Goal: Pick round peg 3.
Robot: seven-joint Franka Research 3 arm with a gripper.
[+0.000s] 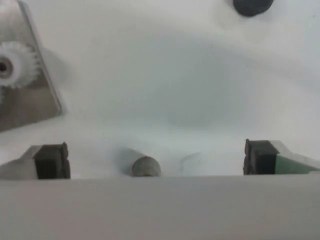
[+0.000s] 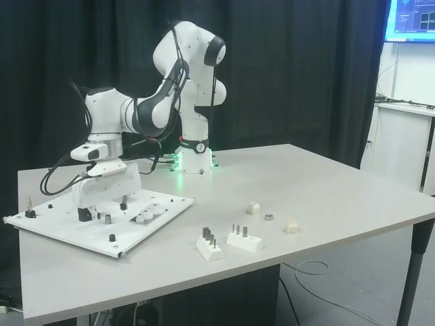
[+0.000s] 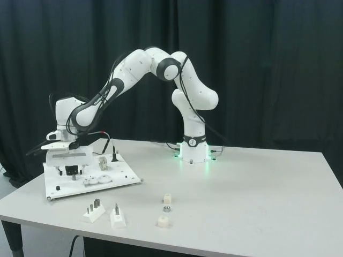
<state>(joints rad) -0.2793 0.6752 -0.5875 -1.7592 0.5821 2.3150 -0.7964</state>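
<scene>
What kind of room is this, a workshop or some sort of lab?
Most likely a robotics lab: a white robot arm bolted on a grey table, a white board of practice parts, black curtains all round and a wall screen.

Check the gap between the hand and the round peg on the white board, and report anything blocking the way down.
Nothing visible blocks it. In the wrist view the hand is open, with the round peg standing between its two fingers and only bare white board around it. The white gear and the black knob sit well off to the sides.
</scene>
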